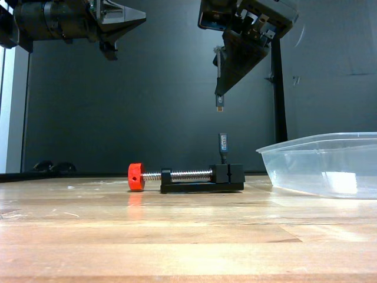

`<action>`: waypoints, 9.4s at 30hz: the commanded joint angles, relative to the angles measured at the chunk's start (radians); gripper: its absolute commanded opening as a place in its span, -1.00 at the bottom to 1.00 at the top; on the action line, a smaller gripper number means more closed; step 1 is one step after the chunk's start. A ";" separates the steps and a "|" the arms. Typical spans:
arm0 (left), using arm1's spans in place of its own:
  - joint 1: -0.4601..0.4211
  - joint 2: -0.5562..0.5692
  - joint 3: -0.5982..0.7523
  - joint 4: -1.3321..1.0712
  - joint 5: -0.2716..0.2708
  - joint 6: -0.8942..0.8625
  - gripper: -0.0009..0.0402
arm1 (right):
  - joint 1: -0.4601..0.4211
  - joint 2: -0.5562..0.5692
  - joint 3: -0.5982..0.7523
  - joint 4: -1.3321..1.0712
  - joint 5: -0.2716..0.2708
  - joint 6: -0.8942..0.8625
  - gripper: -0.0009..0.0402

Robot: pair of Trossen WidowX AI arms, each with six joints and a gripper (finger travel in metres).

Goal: Pick the usb-c connector and install on the hub

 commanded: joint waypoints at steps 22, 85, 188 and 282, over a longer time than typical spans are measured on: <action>0.000 0.000 0.000 0.000 0.000 0.000 -0.96 | 0.009 0.001 -0.062 0.057 0.002 0.077 -0.96; 0.000 0.000 0.000 0.000 0.000 0.000 -0.96 | 0.028 0.022 -0.091 0.109 0.018 0.042 -0.96; 0.000 0.000 0.000 0.000 0.000 0.000 -0.96 | 0.028 0.011 -0.140 0.134 0.017 0.045 -0.96; 0.000 0.000 0.000 0.000 0.000 0.000 -0.96 | 0.022 -0.274 -0.238 0.137 0.002 0.035 -0.95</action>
